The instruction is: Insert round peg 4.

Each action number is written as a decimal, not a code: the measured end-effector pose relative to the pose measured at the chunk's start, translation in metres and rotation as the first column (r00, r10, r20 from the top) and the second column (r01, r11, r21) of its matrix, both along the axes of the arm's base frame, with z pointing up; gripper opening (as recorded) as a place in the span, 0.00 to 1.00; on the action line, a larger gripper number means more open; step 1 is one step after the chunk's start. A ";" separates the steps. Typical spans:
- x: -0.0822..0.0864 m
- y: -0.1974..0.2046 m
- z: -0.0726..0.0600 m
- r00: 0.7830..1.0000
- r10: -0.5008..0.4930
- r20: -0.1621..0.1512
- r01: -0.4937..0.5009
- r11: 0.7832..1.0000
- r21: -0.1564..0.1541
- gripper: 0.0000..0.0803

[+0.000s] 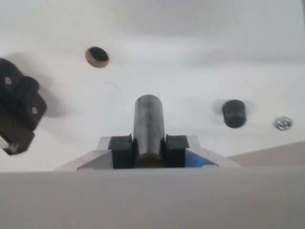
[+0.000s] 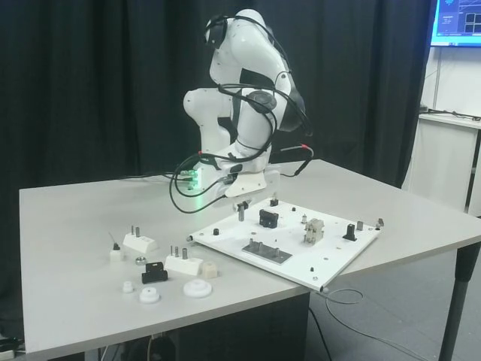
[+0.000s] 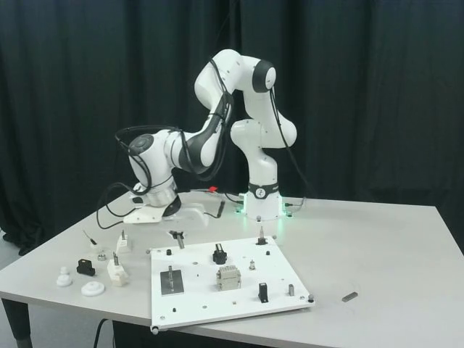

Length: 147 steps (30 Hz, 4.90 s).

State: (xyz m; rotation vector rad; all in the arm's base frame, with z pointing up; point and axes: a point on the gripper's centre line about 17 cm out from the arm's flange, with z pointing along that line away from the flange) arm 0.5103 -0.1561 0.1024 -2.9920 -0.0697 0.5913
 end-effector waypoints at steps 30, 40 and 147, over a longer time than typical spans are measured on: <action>-0.003 0.036 -0.033 0.991 -0.022 0.133 0.025 0.999 -0.025 0.18; -0.002 0.037 -0.036 0.990 -0.016 0.141 0.020 0.999 -0.031 0.18; 0.002 0.041 -0.051 0.970 -0.087 0.226 0.110 0.989 -0.094 0.18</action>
